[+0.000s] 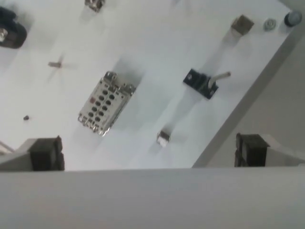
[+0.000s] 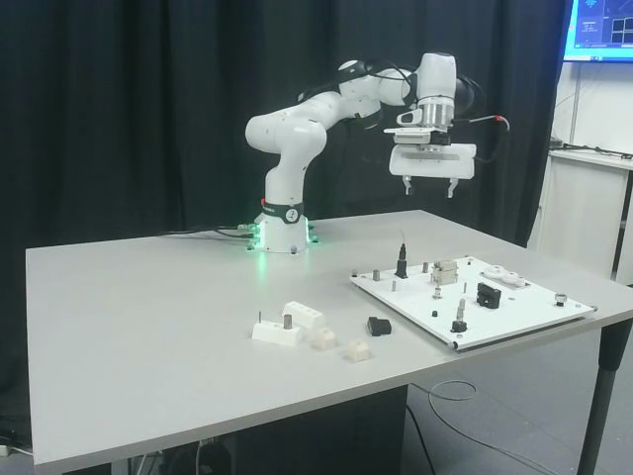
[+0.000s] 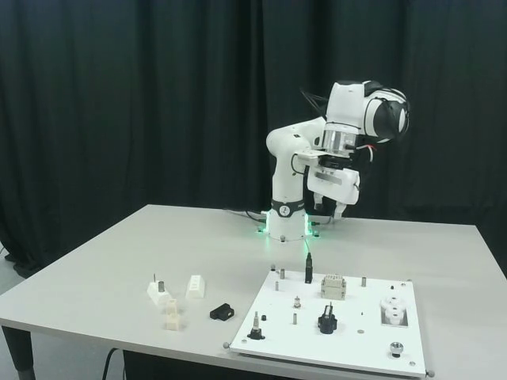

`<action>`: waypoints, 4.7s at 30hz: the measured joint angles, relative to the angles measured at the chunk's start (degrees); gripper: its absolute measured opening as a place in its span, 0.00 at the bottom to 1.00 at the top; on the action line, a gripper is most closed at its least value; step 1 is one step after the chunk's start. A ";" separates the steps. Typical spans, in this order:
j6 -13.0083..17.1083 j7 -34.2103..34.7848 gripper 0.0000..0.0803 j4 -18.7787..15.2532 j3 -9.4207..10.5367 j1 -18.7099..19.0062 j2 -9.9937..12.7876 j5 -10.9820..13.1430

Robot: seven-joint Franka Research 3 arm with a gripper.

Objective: Pick round peg 1.

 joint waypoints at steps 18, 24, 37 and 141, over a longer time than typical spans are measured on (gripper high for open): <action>8.70 -9.98 1.00 -4.45 1.22 -2.63 -0.87 -0.49; 11.31 -14.61 1.00 -6.14 1.56 -4.59 -1.30 -0.49; 14.24 -27.53 1.00 -7.00 2.42 -12.28 -2.45 0.66; 0.22 -104.76 1.00 21.82 20.73 -78.98 1.82 22.80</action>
